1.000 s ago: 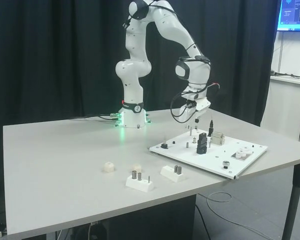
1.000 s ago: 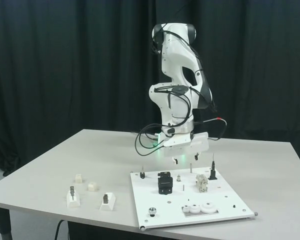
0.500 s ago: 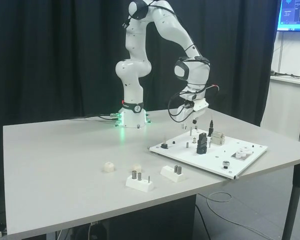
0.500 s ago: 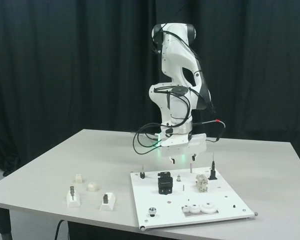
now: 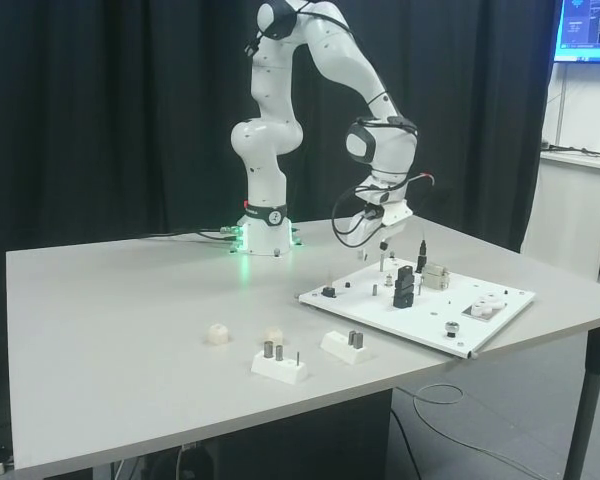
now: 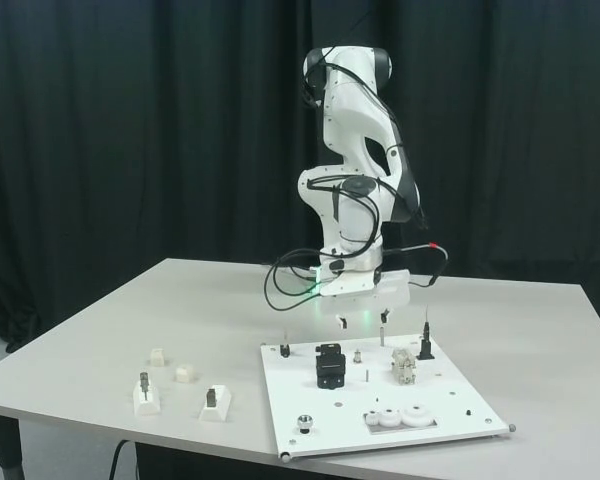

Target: Insert round peg 2.

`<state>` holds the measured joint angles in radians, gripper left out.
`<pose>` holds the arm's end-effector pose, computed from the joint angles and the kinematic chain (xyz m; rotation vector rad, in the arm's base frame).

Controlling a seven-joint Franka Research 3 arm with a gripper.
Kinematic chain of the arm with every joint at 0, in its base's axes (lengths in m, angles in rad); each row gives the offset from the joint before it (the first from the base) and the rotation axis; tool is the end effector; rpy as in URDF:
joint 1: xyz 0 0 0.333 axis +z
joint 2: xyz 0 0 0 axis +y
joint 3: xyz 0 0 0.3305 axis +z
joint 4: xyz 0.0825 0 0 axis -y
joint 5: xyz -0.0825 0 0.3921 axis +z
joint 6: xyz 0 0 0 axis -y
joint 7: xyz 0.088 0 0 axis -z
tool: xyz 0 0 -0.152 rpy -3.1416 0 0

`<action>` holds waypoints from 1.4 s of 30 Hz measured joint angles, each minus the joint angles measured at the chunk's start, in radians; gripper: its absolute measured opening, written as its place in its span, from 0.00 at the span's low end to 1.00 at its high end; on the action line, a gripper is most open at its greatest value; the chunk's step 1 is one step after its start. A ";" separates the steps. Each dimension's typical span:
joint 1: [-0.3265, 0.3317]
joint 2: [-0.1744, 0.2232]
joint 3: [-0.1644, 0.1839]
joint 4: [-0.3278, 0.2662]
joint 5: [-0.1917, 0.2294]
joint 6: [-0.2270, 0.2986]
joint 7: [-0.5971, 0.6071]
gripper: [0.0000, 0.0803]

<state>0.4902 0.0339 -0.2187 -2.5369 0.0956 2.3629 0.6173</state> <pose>0.4133 0.1185 0.2087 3.0151 -0.6450 -0.3236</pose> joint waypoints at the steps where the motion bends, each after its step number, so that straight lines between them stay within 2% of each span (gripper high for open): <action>1: 0.000 0.001 0.000 -0.001 0.000 0.000 0.000 1.00; 22: 0.002 0.040 0.006 -0.002 0.000 0.005 0.000 1.00; 33: 0.002 0.067 0.006 -0.003 0.000 0.027 0.000 1.00; 42: 0.002 0.063 0.006 0.002 0.000 0.022 0.013 1.00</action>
<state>0.4924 0.0966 -0.2123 -2.5354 0.0957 2.3852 0.6306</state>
